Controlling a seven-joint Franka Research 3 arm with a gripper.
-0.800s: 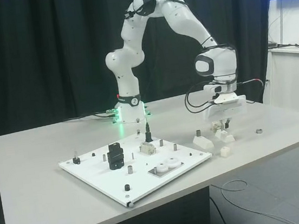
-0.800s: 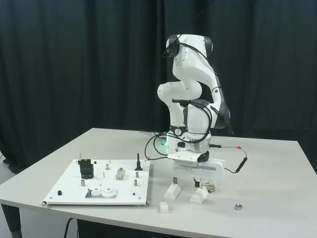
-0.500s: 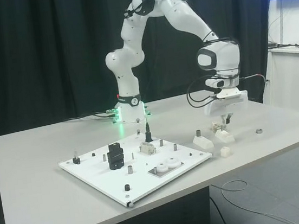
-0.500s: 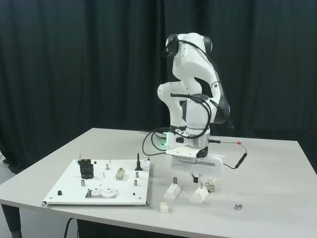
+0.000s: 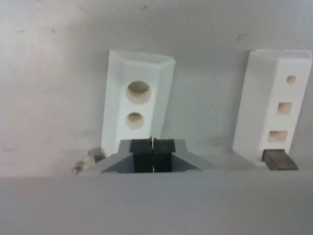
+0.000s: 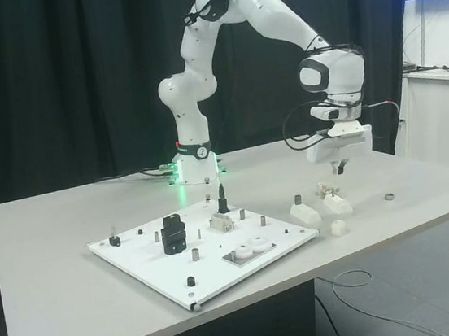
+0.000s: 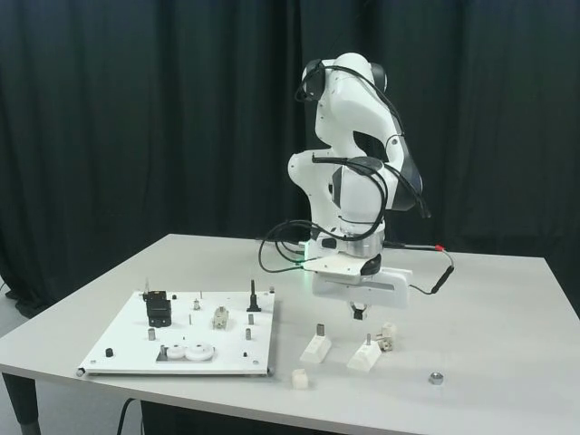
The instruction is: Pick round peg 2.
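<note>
A thin grey round peg (image 7: 368,341) stands upright at one end of a white holder (image 7: 364,356) (image 6: 335,203). In the wrist view this holder (image 5: 138,105) shows two empty round holes, and its near end is hidden behind my fingers. My gripper (image 7: 359,314) (image 6: 341,168) (image 5: 153,155) hangs well above the holder and is shut. Its black pads are pressed together with only a thin pale seam between them, and I see no peg in them.
A second white holder (image 5: 274,105) (image 7: 314,348) with square holes carries a dark square peg (image 5: 280,160). Nearby lie a small metal part (image 7: 388,333), a white cube (image 7: 299,379) and a metal ring (image 7: 436,378). The white assembly board (image 7: 118,349) (image 6: 136,252) holds several parts.
My gripper has risen straight up from the round-hole holder, from just above it to well above the table. The thin peg has stayed standing in the holder.
</note>
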